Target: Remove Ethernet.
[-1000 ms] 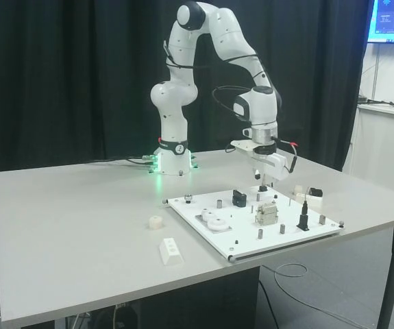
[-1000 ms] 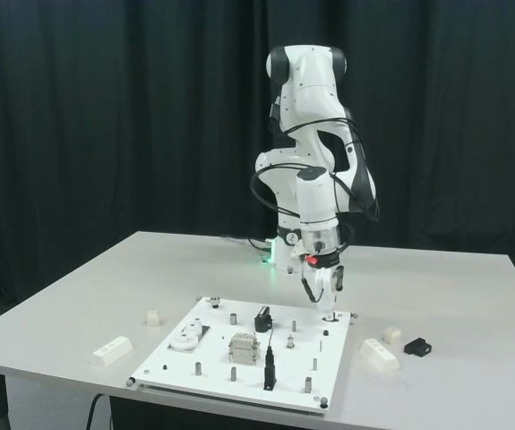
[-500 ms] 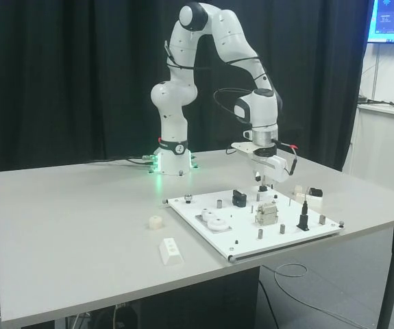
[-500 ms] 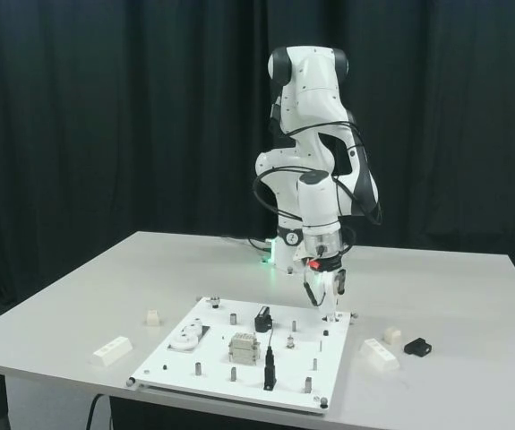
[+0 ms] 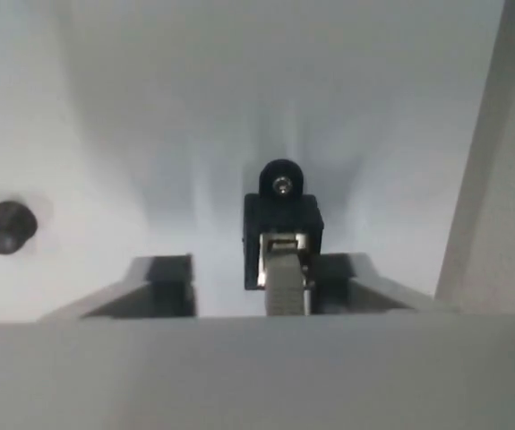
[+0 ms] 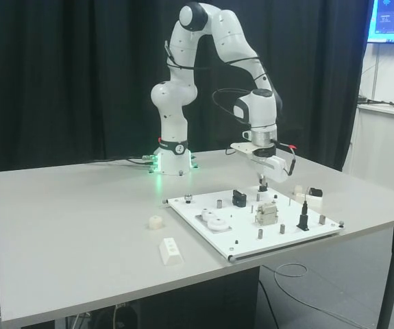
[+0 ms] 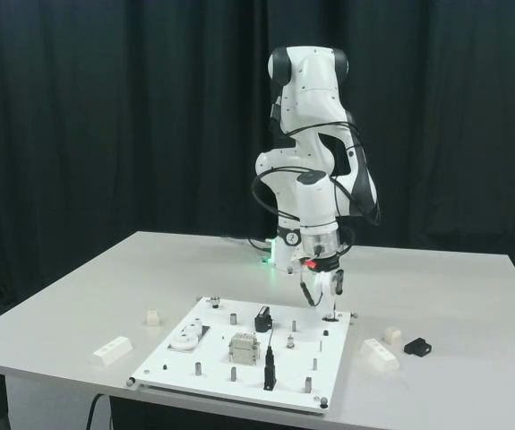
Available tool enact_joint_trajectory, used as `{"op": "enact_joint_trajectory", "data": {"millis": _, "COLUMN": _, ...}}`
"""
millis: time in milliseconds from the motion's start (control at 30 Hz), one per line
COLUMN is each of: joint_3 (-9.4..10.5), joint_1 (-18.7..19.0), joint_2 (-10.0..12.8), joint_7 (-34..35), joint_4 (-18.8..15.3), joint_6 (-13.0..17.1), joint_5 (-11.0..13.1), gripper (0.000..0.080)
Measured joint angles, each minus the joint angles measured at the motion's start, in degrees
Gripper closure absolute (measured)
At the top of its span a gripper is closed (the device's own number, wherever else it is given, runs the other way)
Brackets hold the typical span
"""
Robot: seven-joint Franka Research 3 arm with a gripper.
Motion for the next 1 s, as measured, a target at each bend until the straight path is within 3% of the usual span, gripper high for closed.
{"op": "enact_joint_trajectory", "data": {"millis": 100, "joint_3": -0.03, "joint_1": 0.1, "joint_2": 0.0, "joint_7": 0.0, "joint_4": -0.2, "joint_6": -0.2, "joint_5": 0.0, "gripper": 0.0454}}
{"op": "enact_joint_trajectory", "data": {"millis": 133, "joint_3": -0.03, "joint_1": 0.1, "joint_2": 0.0, "joint_7": 0.0, "joint_4": -0.3, "joint_6": -0.4, "joint_5": 0.0, "gripper": 0.0640}}
{"op": "enact_joint_trajectory", "data": {"millis": 300, "joint_3": -0.12, "joint_1": 0.3, "joint_2": -0.1, "joint_7": -0.4, "joint_4": -0.4, "joint_6": -0.8, "joint_5": 0.0, "gripper": 0.0640}}
{"op": "enact_joint_trajectory", "data": {"millis": 333, "joint_3": -0.15, "joint_1": 0.3, "joint_2": -0.1, "joint_7": -0.8, "joint_4": -0.4, "joint_6": -0.9, "joint_5": 0.0, "gripper": 0.0723}}
{"op": "enact_joint_trajectory", "data": {"millis": 1000, "joint_3": -0.31, "joint_1": 0.4, "joint_2": -0.3, "joint_7": -0.3, "joint_4": -0.4, "joint_6": -1.3, "joint_5": 0.3, "gripper": 0.0722}}
